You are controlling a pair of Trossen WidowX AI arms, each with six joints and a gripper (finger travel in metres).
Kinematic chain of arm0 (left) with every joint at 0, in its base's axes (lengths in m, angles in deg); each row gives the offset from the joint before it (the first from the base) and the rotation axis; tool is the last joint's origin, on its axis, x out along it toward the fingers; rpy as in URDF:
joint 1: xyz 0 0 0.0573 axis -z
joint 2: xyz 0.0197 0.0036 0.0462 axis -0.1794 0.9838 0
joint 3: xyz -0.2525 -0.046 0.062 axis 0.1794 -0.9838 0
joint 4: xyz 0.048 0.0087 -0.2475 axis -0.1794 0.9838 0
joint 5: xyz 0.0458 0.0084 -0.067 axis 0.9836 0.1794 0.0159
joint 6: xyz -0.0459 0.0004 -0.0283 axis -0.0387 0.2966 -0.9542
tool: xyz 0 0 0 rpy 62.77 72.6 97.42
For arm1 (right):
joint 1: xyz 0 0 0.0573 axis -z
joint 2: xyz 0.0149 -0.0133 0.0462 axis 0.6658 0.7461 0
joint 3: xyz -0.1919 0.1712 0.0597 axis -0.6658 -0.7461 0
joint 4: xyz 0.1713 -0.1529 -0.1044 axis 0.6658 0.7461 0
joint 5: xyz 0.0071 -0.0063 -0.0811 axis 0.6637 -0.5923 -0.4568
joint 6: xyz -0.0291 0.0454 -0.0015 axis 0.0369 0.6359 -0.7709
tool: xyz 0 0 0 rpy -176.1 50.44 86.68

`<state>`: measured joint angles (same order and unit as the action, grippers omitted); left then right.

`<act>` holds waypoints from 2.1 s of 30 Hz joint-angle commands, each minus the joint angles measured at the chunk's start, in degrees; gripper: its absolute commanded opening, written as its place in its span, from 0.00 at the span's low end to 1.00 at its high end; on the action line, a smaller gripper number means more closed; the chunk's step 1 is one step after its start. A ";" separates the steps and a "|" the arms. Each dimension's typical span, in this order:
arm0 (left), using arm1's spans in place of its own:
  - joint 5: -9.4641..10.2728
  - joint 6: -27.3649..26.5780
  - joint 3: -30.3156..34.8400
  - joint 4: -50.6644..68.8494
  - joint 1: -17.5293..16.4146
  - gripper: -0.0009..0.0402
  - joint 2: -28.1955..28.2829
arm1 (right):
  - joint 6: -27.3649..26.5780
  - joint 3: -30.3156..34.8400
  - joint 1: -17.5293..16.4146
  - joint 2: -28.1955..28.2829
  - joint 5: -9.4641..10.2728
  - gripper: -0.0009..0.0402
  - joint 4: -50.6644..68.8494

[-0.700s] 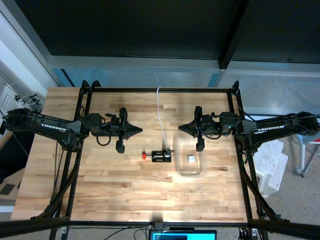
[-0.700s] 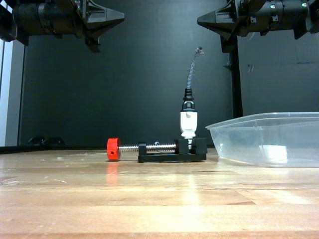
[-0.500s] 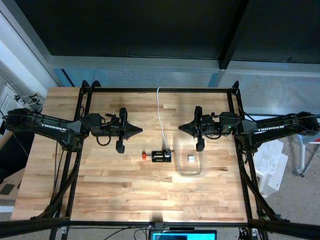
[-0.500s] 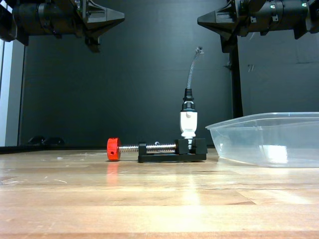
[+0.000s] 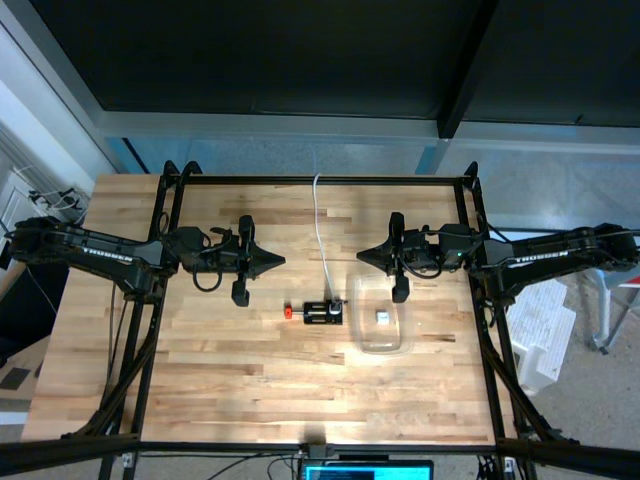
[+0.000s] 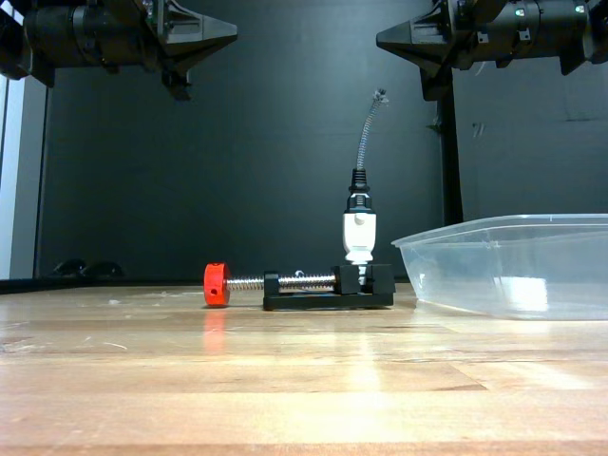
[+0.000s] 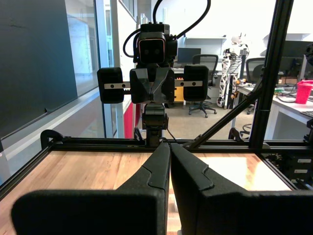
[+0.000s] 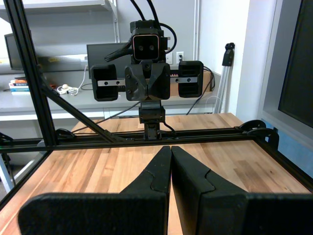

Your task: Remove the power plug from the receptacle and place in the container

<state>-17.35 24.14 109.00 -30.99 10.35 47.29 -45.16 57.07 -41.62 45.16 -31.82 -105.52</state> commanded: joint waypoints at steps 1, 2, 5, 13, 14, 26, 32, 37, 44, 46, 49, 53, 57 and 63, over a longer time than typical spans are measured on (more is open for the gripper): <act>0.00 0.02 0.00 0.00 0.00 0.02 0.00 | 0.04 0.02 -0.02 0.00 -0.02 0.02 0.00; 0.00 0.02 0.00 0.00 0.00 0.02 0.00 | 0.02 0.02 0.00 0.00 -0.02 0.02 0.00; 0.00 0.02 0.00 0.00 0.00 0.02 0.00 | 0.02 0.02 -0.02 0.00 -0.02 0.02 0.00; 0.00 0.02 0.00 0.00 0.00 0.02 0.00 | 0.02 0.02 0.00 0.00 -0.02 0.02 0.00; 0.00 0.02 0.00 0.00 0.00 0.02 0.00 | 0.02 0.02 0.00 0.00 -0.02 0.02 0.00; 0.00 0.02 0.00 0.00 0.00 0.02 0.00 | 1.14 0.87 -0.13 0.17 3.45 0.02 2.67; 0.00 0.02 0.00 0.00 0.00 0.02 0.00 | 1.22 9.33 -1.05 1.55 2.97 0.02 26.47; 0.00 0.02 0.00 0.00 0.00 0.02 0.00 | 1.09 17.92 -1.42 5.99 3.02 0.02 44.65; 0.00 0.02 0.00 0.00 -0.02 0.02 0.00 | 1.18 28.17 -2.16 14.08 3.04 0.02 60.67; 0.00 0.02 0.00 0.00 0.00 0.02 0.00 | 1.33 29.92 -2.67 16.02 3.02 0.04 62.62; 0.00 0.02 0.00 0.00 0.00 0.02 0.00 | 1.81 32.83 -3.21 19.19 2.95 0.11 65.68; 0.00 0.02 0.00 0.00 0.00 0.02 0.00 | 2.64 35.91 -3.89 23.67 2.97 0.26 67.36; 0.00 0.02 0.00 0.00 0.00 0.02 0.00 | 3.34 39.01 -4.92 28.04 2.84 0.41 68.87; 0.00 0.02 0.00 0.00 -0.02 0.02 0.00 | 4.11 41.99 -7.15 32.87 0.74 0.53 69.61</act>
<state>-17.35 24.16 109.00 -30.99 10.35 47.29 -41.07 98.84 -48.31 77.29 -30.38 -35.97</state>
